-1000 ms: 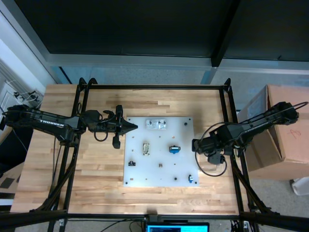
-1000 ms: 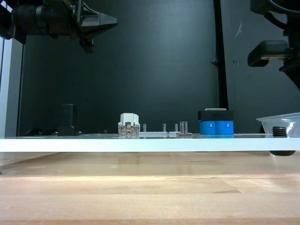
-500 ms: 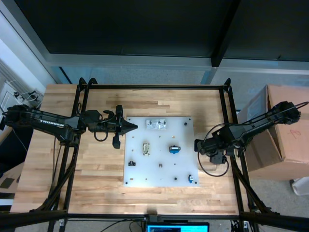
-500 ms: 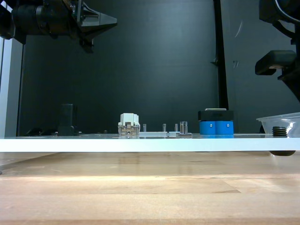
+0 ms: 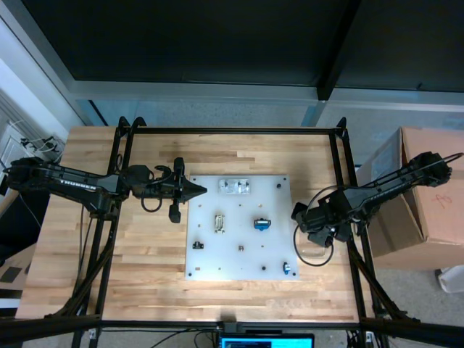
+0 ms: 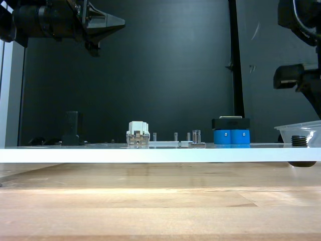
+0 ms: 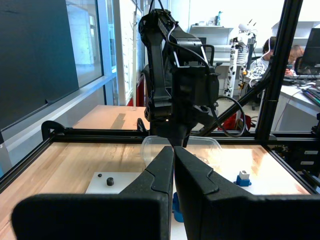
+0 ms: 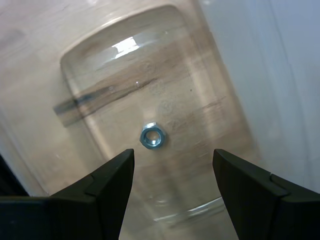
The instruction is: Pick the M12 nut and place it on its threads and fasten
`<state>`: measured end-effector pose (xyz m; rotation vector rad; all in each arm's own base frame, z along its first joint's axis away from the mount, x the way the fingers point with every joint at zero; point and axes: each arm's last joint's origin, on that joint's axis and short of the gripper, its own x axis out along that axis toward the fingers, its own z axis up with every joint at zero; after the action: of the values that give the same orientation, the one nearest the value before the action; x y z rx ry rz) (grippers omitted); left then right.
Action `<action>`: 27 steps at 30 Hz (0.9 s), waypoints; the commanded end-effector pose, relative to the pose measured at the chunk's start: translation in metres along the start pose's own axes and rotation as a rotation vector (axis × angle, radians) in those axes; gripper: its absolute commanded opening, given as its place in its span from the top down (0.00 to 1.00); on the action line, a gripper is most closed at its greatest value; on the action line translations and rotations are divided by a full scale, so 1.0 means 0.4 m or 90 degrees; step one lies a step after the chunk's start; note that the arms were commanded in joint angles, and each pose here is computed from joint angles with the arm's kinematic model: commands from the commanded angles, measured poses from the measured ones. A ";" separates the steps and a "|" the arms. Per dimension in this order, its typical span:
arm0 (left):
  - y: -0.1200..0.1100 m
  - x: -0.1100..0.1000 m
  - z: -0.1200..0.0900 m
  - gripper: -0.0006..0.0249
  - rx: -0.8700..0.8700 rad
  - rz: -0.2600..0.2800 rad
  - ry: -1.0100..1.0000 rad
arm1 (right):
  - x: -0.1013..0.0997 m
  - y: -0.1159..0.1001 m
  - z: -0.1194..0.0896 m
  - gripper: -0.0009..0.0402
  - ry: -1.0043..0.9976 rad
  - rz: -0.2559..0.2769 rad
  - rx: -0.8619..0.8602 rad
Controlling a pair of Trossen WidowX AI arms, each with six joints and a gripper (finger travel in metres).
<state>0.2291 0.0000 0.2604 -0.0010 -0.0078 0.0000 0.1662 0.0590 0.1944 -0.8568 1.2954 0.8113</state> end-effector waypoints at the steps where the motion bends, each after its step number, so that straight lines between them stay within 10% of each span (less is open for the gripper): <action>1: 0.000 0.000 0.000 0.98 0.000 0.000 0.000 | 0.023 0.006 -0.006 0.48 0.001 0.001 0.017; 27: 0.000 0.000 0.000 0.98 0.000 0.000 0.000 | 0.120 0.019 -0.018 0.50 0.011 0.014 0.106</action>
<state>0.2292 0.0000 0.2605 -0.0006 -0.0082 0.0000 0.1617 0.0575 0.1463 -0.7243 1.3659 0.6986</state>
